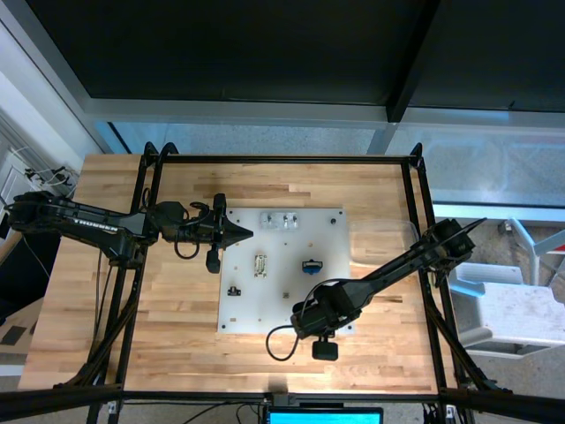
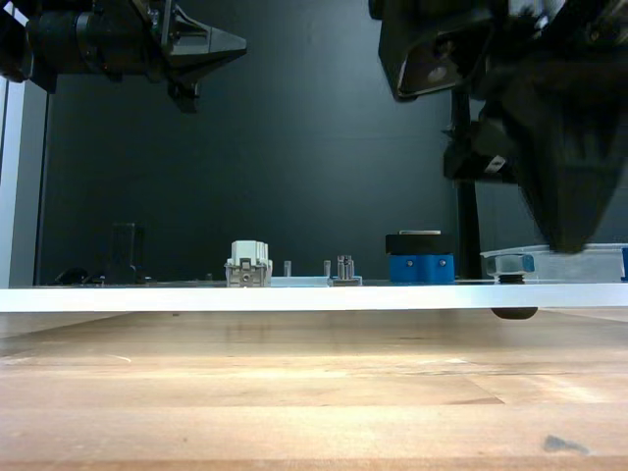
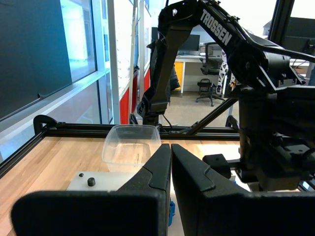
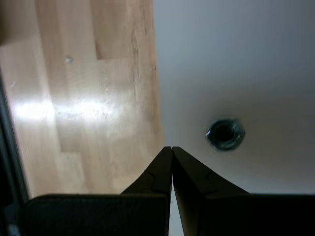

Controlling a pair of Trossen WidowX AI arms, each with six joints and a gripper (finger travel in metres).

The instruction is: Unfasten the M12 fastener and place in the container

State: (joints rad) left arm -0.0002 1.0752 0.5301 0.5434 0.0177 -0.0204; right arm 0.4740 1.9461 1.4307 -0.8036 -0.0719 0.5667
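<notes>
Right wrist view: your right gripper (image 4: 172, 147) is fully closed, gripping nothing; nut (image 4: 225, 133) sits just beside its tips. Left gripper (image 3: 171, 147) likewise closed and empty, container (image 3: 129, 147) ahead of it

Nut on its stud, both grippers above the board (image 2: 245, 297).
The left gripper (image 2: 235, 41) hung high at left. The right gripper (image 2: 572, 245) pointed down just right of the nut (image 2: 508, 264), apart from it, before the tray (image 2: 599, 263). A blue block (image 2: 420, 268) stood mid-board.
</notes>
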